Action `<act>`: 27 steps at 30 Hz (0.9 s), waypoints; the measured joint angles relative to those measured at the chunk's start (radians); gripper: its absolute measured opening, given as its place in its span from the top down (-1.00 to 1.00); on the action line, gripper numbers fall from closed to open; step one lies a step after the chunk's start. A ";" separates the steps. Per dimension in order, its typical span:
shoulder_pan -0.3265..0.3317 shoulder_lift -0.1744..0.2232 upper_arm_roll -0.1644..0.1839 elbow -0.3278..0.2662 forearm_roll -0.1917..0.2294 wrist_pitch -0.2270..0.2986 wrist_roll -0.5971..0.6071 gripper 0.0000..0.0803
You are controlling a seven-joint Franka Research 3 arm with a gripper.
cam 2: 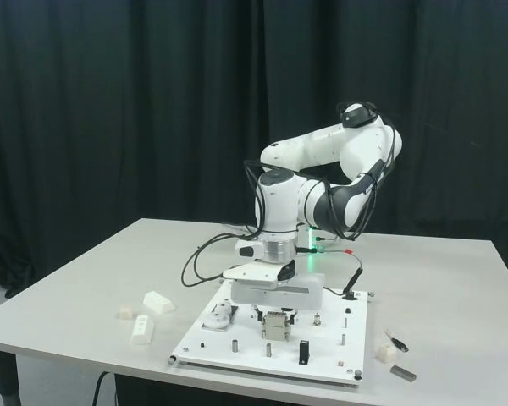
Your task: Remove waterproof.
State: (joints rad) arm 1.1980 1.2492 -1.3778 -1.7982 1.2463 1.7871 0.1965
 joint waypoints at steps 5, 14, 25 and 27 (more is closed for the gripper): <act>0.000 0.000 -0.001 0.000 0.000 -0.001 0.000 -0.54; 0.000 0.000 -0.004 0.001 0.000 -0.006 0.000 -0.54; 0.000 -0.001 -0.019 0.003 0.000 -0.024 0.000 -0.54; 0.002 -0.001 -0.028 0.004 -0.001 -0.032 0.000 -0.54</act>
State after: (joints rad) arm 1.1999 1.2484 -1.4054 -1.7941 1.2456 1.7550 0.1964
